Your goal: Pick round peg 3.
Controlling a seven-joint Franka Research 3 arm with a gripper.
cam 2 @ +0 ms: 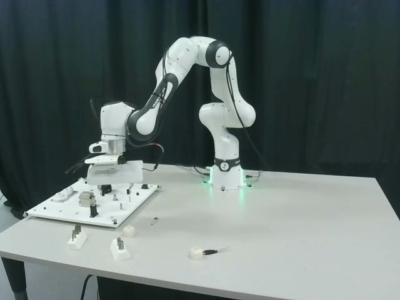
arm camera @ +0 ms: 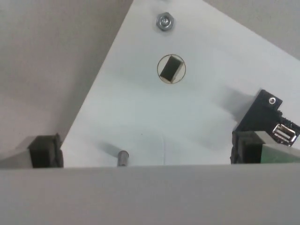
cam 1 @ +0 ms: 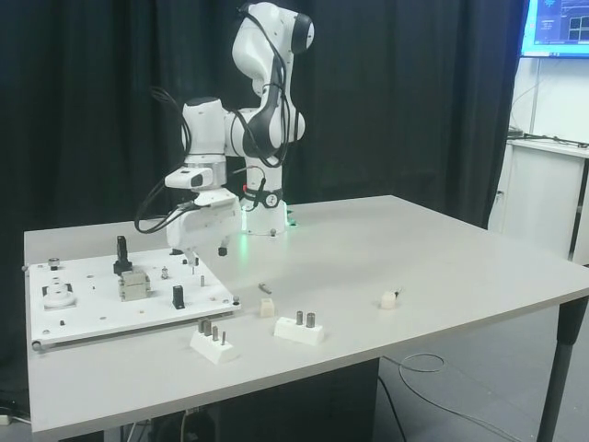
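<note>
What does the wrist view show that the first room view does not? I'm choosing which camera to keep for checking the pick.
Only the wrist view shows detail under the gripper: a small upright peg between the open fingers, a round hole with a black rectangular insert, a nut and a USB socket. Only the first room view shows the whole arm, the grey table and two white peg holders off the board. Both show the white board.

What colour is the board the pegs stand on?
White; the board shows best in the first room view, lying on the grey table.
</note>
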